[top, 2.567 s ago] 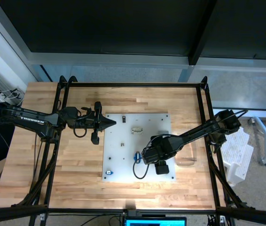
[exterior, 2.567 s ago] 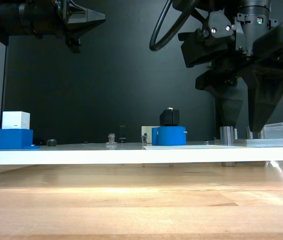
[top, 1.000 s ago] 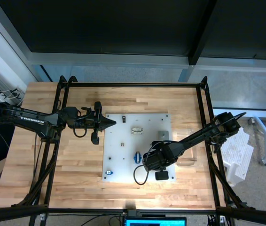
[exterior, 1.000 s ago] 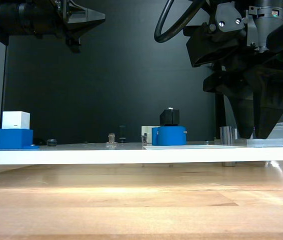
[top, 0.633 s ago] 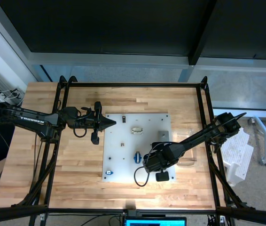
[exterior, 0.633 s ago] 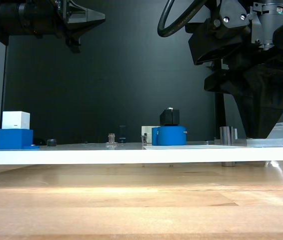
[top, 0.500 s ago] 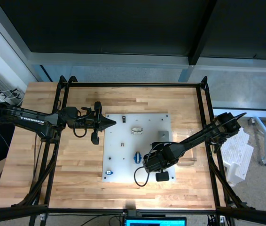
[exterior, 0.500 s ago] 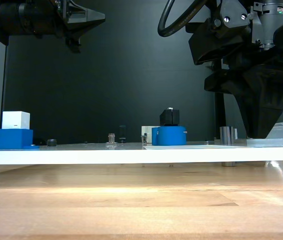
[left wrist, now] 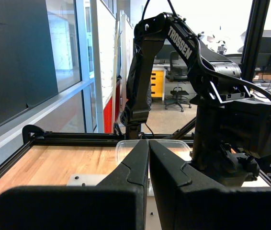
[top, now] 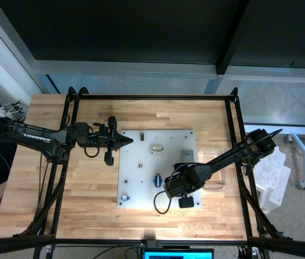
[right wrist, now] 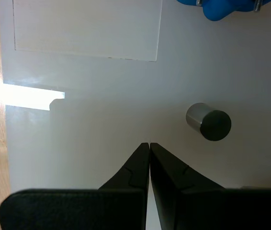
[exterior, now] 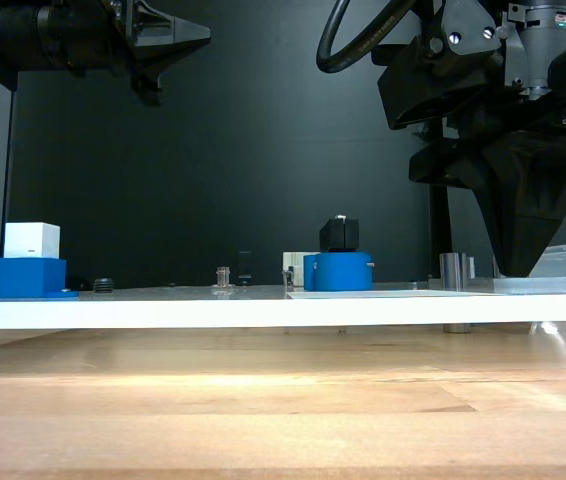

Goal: Remove the 16mm cylinder and place in the container

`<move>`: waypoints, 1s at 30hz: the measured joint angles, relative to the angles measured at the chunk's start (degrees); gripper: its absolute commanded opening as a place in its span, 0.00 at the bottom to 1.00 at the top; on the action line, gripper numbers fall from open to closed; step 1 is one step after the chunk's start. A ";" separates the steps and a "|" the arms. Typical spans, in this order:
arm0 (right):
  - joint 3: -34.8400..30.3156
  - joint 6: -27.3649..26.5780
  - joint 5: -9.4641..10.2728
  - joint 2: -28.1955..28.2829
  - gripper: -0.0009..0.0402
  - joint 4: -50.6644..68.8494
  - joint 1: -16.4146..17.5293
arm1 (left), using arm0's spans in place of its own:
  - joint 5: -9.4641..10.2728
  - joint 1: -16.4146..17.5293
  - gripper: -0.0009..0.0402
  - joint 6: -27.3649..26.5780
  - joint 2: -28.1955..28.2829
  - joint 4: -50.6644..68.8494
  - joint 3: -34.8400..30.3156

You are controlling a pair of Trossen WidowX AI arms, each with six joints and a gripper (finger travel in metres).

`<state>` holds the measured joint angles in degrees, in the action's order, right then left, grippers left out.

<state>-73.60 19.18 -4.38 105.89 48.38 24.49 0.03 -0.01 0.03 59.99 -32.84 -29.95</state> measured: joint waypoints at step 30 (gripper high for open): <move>-4.20 -1.25 -0.57 -1.29 0.57 2.75 -3.65 | 0.00 0.00 0.02 0.00 0.00 0.02 0.02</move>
<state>-77.80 17.93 -4.95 104.60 51.13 20.84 0.03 -0.01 0.03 59.99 -32.82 -29.93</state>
